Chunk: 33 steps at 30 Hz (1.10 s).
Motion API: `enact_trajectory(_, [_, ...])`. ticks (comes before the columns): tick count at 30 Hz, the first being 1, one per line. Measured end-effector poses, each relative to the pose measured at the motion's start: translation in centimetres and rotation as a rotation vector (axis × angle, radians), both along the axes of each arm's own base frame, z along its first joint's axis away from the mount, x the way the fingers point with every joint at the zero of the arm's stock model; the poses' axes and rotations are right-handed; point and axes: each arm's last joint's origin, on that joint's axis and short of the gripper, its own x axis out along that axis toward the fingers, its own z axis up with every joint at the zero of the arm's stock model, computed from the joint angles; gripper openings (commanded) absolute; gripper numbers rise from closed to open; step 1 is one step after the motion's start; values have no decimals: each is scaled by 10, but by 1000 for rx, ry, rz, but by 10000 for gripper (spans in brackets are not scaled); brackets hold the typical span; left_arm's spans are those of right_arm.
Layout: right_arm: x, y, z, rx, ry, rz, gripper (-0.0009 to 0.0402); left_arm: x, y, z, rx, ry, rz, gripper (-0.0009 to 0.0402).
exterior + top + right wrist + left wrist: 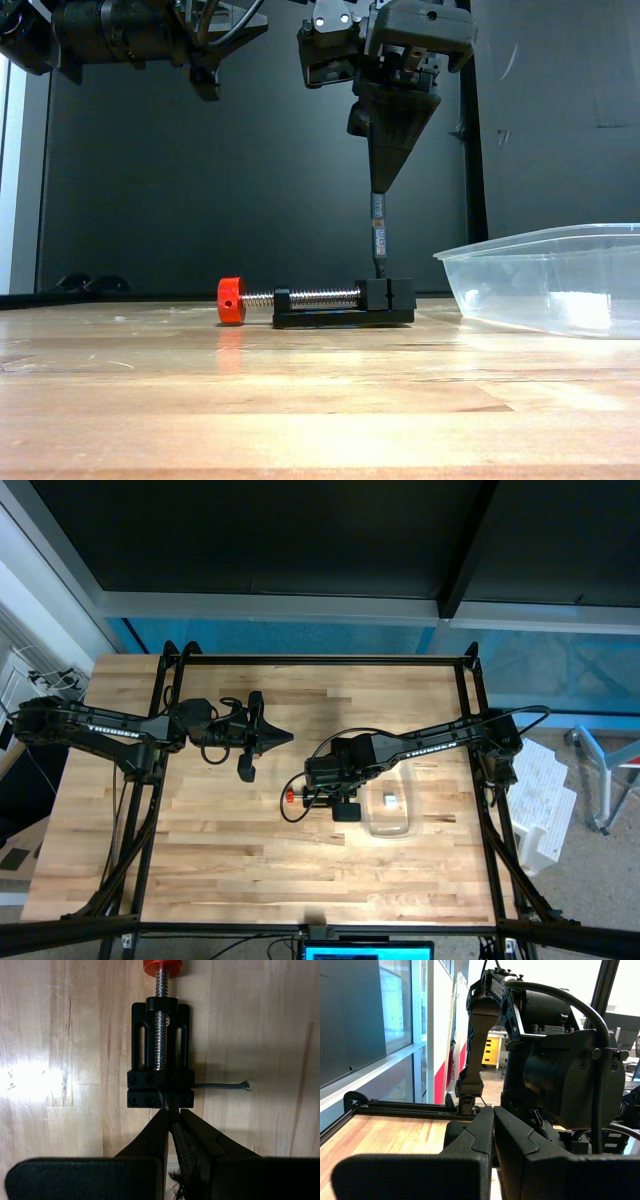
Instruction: Pick the usb-c connector and install on the hub
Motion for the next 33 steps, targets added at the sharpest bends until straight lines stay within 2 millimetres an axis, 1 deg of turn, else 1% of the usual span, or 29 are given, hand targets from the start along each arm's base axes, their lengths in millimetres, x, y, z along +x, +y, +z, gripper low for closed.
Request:
enact_trajectory(9, [-2, 0, -5, 3, 6, -1, 0, 0, 0, 0, 0, 0, 0, 0])
enact_trajectory(33, [-4, 2, -1, 14, -11, 2, 0, 0, 0, 0, 0, 0, 0, 0])
